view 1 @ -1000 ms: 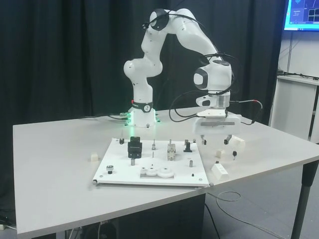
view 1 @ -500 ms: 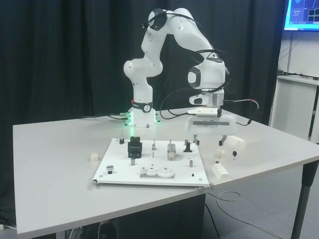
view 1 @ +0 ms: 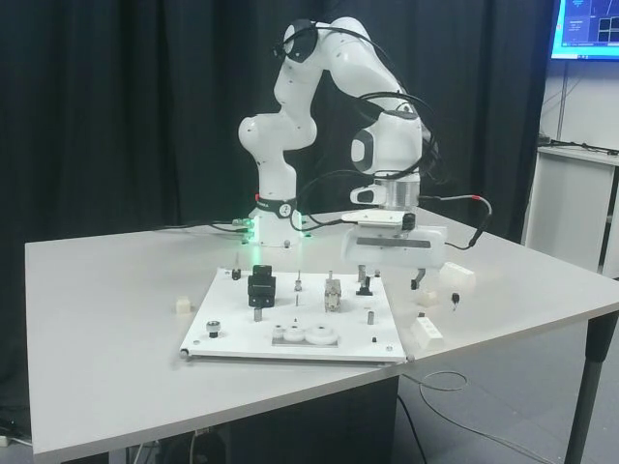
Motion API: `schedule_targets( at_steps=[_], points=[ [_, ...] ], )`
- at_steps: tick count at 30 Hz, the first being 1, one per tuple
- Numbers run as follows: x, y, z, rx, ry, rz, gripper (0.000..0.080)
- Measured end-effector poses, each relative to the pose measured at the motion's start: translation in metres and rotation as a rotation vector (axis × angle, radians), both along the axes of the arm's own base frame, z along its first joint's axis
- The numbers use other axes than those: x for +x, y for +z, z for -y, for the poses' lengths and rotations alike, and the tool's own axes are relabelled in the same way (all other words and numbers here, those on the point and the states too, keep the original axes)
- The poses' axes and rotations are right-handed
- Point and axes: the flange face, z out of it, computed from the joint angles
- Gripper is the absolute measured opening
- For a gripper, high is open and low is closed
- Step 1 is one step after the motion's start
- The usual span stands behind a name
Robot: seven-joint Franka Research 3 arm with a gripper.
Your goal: Remove round peg 3.
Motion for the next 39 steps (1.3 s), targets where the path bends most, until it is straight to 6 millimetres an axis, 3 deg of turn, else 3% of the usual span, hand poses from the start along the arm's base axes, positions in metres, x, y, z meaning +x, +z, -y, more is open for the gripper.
schedule_targets(
  at_steps=[9, 39],
  points=[
    [0.001, -0.007, 0.017, -0.009, 0.013, -0.011, 0.0800],
    [0.000, -0.048, 0.032, -0.022, 0.026, -0.022, 0.0800]
  ],
)
